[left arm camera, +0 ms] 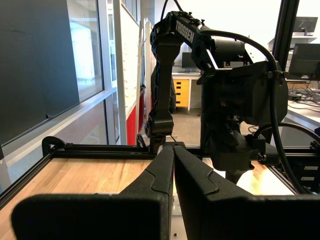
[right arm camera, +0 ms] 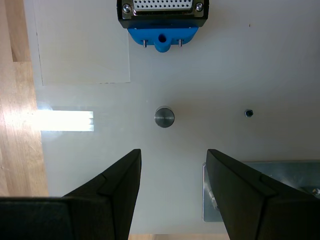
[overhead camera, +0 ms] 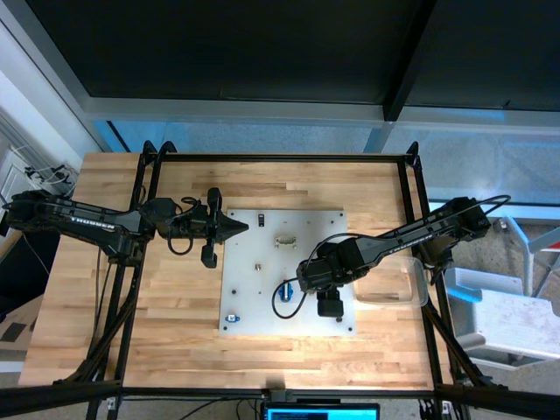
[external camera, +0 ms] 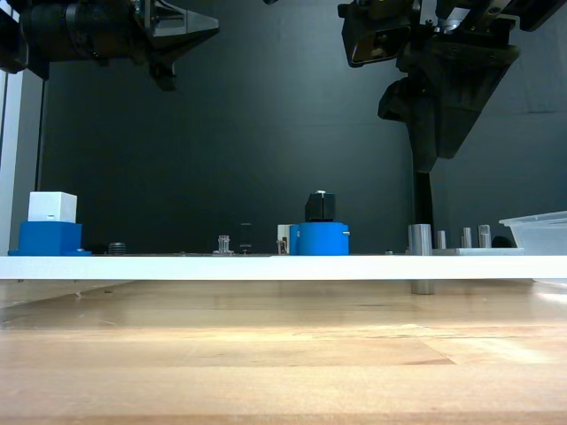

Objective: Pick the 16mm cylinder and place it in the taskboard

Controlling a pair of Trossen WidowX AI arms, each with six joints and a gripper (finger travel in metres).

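A small silver cylinder (right arm camera: 164, 117) stands upright in the white taskboard (right arm camera: 235, 65). In the low view the cylinder (external camera: 420, 239) pokes through the taskboard (external camera: 177, 266), its lower end showing beneath. My right gripper (right arm camera: 172, 153) hangs open above it, pointing straight down, with nothing between the fingers. In the high view the right gripper (overhead camera: 313, 278) is over the board's right half and hides the cylinder. My left gripper (left arm camera: 173, 150) is shut and empty, held level over the taskboard's (overhead camera: 254, 297) left edge (overhead camera: 234, 226).
A blue fitting (right arm camera: 161, 36) carrying a black connector sits beyond the cylinder, and a grey metal block (right arm camera: 260, 190) lies beside it. Short metal pegs (external camera: 466, 236) stand nearby. A clear plastic bin (overhead camera: 392, 289) sits right of the board. A blue block with a white cube (external camera: 50, 226) occupies the near left corner.
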